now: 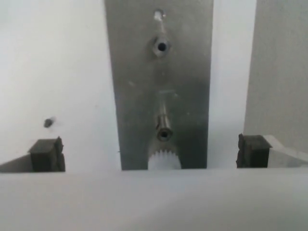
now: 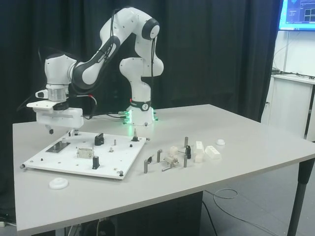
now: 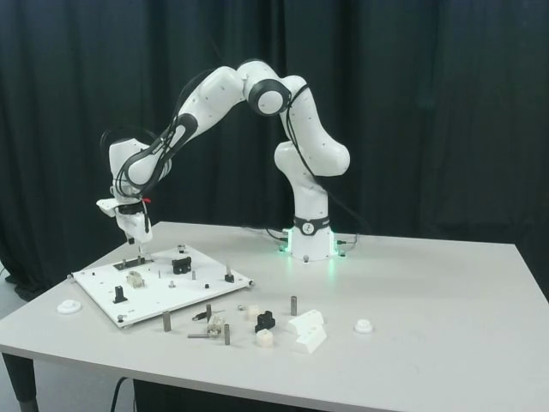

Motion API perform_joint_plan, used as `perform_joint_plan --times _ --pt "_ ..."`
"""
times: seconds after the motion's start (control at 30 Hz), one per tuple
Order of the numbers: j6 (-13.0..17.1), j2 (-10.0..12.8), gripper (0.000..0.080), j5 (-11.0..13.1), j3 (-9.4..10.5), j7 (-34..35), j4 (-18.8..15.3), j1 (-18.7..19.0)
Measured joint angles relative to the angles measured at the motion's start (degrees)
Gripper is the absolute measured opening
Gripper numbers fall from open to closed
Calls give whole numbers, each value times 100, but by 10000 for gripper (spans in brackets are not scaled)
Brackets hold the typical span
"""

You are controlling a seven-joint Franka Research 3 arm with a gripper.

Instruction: Remove square peg 1.

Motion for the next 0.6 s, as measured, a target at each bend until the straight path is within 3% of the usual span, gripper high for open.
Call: perform_joint_plan --times 0.6 --pt "-360 -64 800 -257 0 157 216 110"
